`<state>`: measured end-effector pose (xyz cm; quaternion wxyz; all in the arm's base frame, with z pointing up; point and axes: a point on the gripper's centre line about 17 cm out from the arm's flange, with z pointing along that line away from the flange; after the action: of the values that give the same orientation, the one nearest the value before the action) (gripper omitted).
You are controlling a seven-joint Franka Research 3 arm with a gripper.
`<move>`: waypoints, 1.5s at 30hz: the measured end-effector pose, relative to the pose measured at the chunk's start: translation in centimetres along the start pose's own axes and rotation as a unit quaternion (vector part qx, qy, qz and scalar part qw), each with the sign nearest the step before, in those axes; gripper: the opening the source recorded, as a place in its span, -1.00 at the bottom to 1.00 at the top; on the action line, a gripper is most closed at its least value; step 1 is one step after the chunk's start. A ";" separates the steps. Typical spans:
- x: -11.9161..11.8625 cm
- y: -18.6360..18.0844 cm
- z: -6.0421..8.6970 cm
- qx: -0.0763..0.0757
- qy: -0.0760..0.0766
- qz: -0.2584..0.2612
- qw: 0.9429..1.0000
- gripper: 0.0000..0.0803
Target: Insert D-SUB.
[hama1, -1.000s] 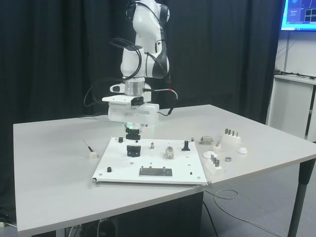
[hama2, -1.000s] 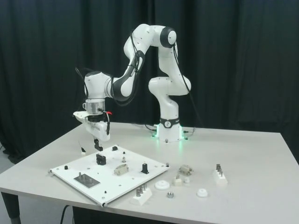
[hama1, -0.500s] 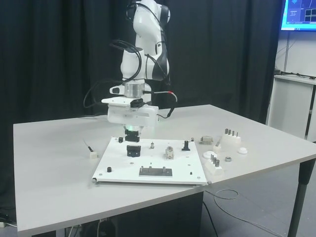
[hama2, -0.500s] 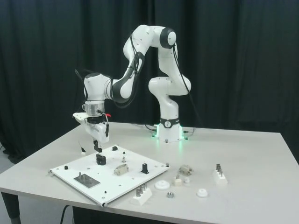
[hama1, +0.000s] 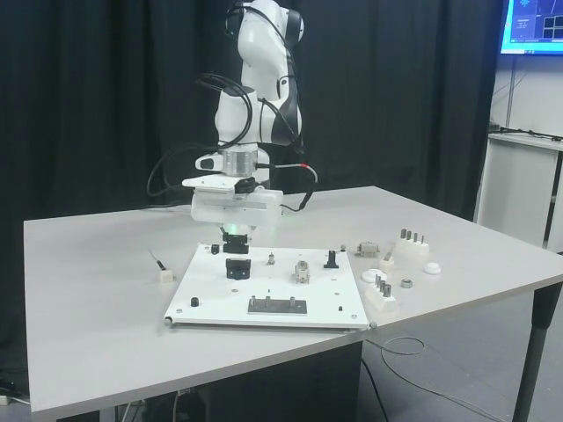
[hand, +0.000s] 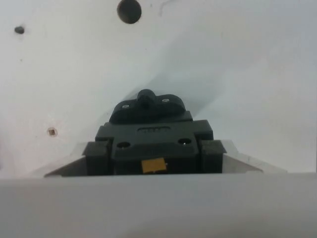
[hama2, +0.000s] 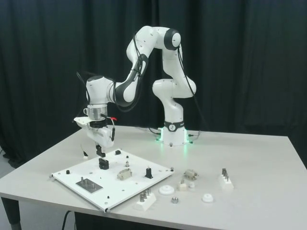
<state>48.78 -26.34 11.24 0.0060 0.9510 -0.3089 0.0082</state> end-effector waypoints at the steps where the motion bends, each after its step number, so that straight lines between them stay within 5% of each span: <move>1: 0.0 0.0 0.0 0.001 0.000 -0.002 1.000 -0.05; 22: -0.4 -0.3 0.8 0.020 -0.006 -0.003 1.000 -0.05; 45: -0.7 0.1 1.5 0.023 -0.008 -0.006 1.000 -0.05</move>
<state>48.21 -26.06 9.75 -0.0184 0.9527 -0.3033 0.0079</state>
